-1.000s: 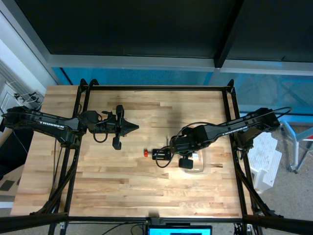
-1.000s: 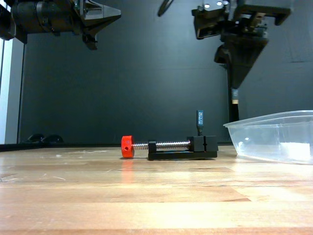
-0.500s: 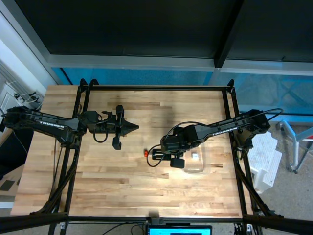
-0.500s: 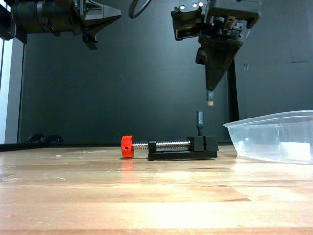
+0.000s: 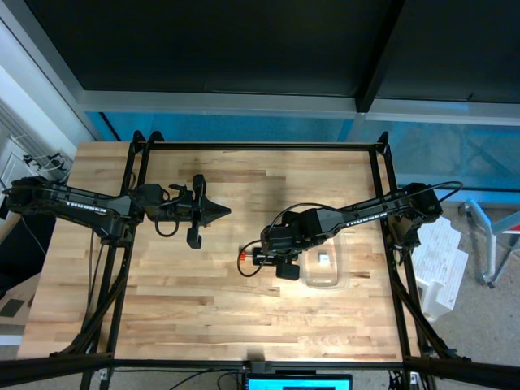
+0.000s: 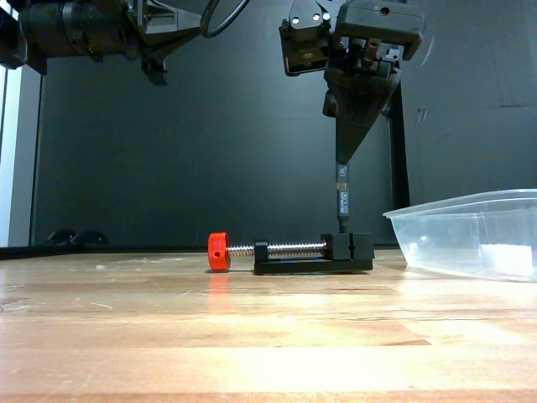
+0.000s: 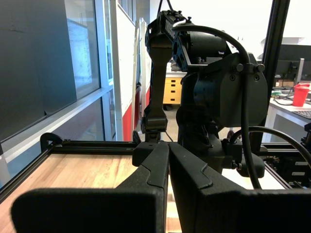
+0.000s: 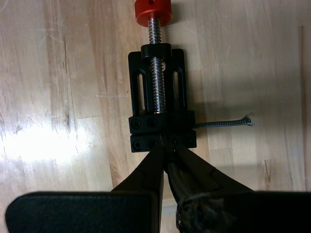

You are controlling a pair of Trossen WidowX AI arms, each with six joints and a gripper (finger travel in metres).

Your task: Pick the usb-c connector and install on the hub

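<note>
Tabletop [image 5: 203, 301]: pale wood planks, lightly scuffed. On it, just right of the hub, a clear plastic tray [image 6: 470, 231], thin-walled with a rounded rim. High over the table's left half, the left gripper [image 7: 168, 145] has its 2 black wedge fingers pressed together with nothing between them. Over the hub [image 6: 312, 252], the right gripper [image 6: 341, 164] points straight down, fingers pinched almost together on the usb-c connector [image 6: 341, 180]. Hub construction: black slotted block, threaded steel screw, red knob [image 6: 219, 251], thin grey stem [image 6: 342, 206] standing upright. The connector, a tiny dark plug with a pale tip, sits directly above the stem's top; contact cannot be judged.
</note>
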